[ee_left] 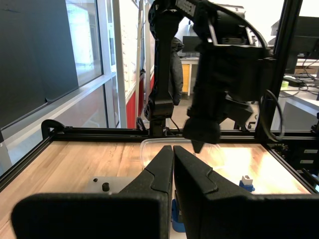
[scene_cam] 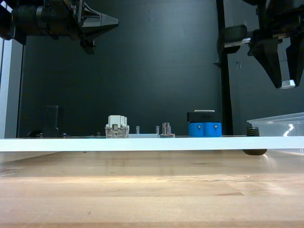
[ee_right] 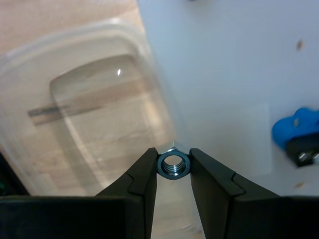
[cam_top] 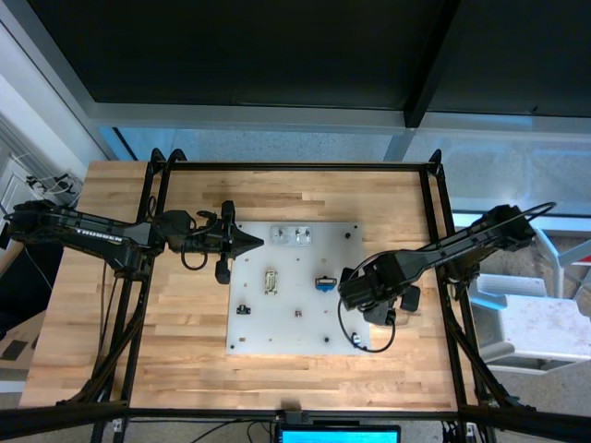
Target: Pick the M12 fastener and fasten on the M12 threads
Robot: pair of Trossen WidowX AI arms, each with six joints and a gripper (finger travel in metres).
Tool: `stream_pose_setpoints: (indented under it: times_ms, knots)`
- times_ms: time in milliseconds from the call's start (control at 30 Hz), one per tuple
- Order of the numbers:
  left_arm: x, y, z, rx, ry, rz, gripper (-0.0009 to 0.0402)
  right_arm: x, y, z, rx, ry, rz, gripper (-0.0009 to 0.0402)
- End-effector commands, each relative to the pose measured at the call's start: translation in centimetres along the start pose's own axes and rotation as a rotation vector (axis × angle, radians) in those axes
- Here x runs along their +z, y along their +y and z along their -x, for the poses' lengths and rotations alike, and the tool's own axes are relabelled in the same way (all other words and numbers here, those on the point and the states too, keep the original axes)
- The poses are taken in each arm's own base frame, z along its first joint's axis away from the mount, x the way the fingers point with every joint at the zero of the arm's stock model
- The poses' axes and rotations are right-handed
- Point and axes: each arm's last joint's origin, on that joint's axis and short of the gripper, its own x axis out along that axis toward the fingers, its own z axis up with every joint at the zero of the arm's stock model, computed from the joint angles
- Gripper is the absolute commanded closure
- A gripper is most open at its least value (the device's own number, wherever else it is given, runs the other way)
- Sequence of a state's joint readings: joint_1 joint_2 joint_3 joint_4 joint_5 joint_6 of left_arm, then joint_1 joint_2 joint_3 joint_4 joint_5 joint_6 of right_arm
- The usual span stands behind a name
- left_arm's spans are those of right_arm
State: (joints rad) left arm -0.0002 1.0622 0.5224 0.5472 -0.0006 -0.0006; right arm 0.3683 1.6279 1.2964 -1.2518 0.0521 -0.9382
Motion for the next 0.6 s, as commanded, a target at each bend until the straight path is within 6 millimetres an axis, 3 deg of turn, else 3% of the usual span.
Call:
stream_pose_setpoints:
  times_ms: [33,600]
  knots:
    - [0.0,0.0,0.0,0.0,-0.001,0.0,0.0393,1.3,-0.6,-0.1,0.002,0.002,0.041,0.0393]
    - [0.0,0.0,0.0,0.0,-0.001,0.0,0.0393,7.8,-4.2,-0.8,-0.025,-0.02,0.118,0.0393]
